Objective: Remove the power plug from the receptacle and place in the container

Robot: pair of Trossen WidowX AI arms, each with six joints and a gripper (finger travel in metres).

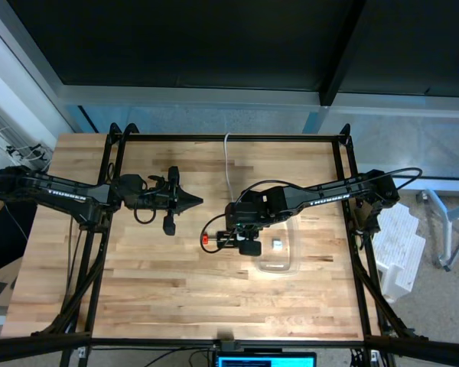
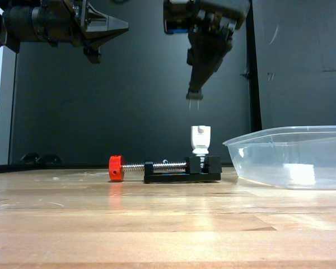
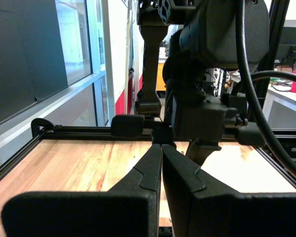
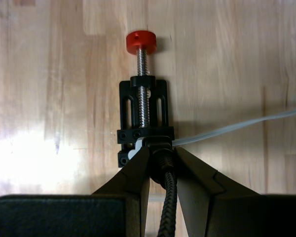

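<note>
Hanging above the small white socket-face receptacle [image 2: 200, 137], the right claw [image 2: 194, 92] is clamped on the tiny black power plug [image 4: 160, 162]. The plug's prongs show clear of the socket, with open air between. The pull therefore looks done. What is left is carrying the plug right to the clear plastic rectangular container [image 2: 252, 159], which sits just right of the small black vise [image 2: 182, 169] on the wooden tabletop [image 2: 157, 224], and letting go. The left claw [image 2: 120, 25] hangs high at the left, fingers together and empty.
</note>
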